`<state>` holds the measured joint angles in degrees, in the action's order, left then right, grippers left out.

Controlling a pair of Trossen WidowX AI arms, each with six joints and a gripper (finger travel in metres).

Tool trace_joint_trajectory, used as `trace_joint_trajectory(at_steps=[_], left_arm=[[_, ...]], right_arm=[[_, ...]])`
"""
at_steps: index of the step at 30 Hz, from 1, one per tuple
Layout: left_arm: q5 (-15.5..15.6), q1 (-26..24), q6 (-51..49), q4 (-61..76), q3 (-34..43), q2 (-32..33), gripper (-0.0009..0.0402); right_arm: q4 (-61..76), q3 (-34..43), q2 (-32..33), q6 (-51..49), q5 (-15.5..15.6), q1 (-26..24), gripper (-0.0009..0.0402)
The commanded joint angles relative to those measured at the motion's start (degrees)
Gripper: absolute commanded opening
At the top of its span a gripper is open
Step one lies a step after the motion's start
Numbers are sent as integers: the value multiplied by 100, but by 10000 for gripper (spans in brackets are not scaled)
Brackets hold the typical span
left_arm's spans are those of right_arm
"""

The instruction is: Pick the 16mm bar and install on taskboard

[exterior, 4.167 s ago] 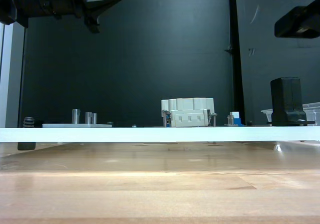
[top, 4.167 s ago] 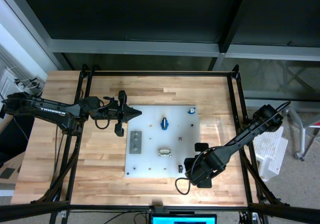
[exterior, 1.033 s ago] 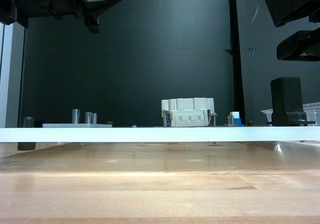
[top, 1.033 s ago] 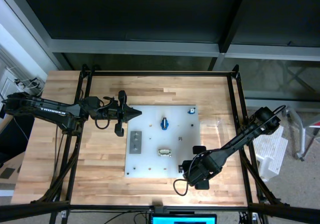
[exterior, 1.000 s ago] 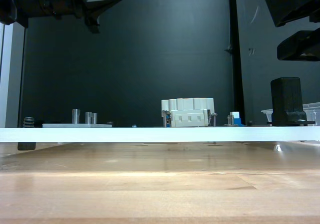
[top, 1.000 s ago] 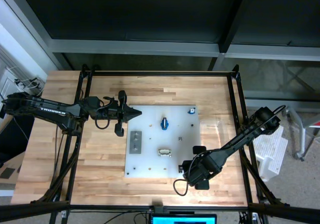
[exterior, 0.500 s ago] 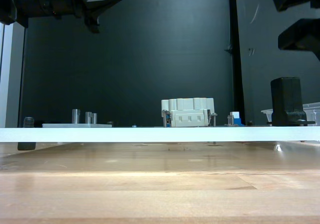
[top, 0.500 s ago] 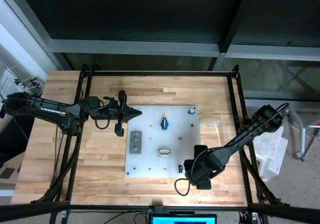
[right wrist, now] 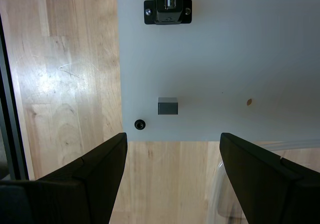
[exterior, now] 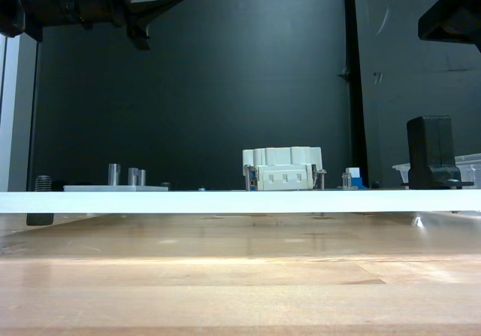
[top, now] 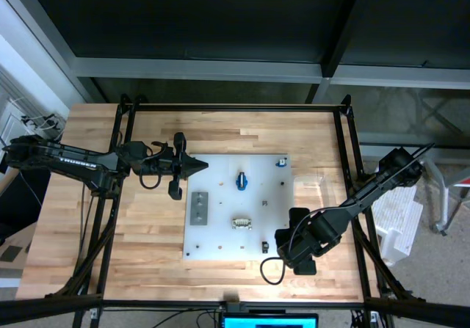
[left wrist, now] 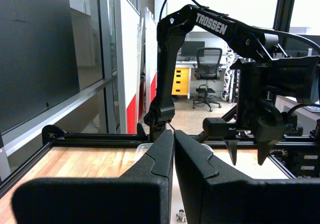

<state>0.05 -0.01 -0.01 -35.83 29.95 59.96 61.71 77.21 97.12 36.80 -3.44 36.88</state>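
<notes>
Pale board (right wrist: 200, 58) beneath wide right claw (right wrist: 172, 136); pinched left claw (left wrist: 173, 134) over far-left corner; 16mm bar unlocatable.

Your left arm (top: 73, 159) is held level with its fingers closed; your right arm (top: 367, 192) points down with its fingers spread

Your left arm reaches in from the left edge, stretched out almost flat and held high. Its wrist is straight, and the left gripper (top: 200, 165) points level toward the right side, its two fingers pressed together with nothing between them. Your right arm comes in from the right edge, slanting toward the near side and bending at the wrist. The right gripper (right wrist: 171, 135) faces straight down at the near right, raised well up, its fingers set wide apart and gripping nothing
</notes>
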Motion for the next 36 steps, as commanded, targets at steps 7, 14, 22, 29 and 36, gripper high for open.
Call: trace_joint_trajectory(at_steps=[7,14,22,29,36], left_arm=[[-2,2,0,0,0,2,0],[-2,0,0,0,0,2,0],[-2,2,0,0,0,2,0],[-2,2,0,2,0,2,0],[-2,2,0,2,0,2,0]], right_arm=[[-22,-2,2,4,-52,0,259],[-280,-2,-142,-90,-299,-59,259],[-293,-175,-887,-542,-568,-551,258],[-1036,-848,-1821,-1231,-608,-1200,218],[-2288,-1711,-2743,-2107,-623,-1886,148]])
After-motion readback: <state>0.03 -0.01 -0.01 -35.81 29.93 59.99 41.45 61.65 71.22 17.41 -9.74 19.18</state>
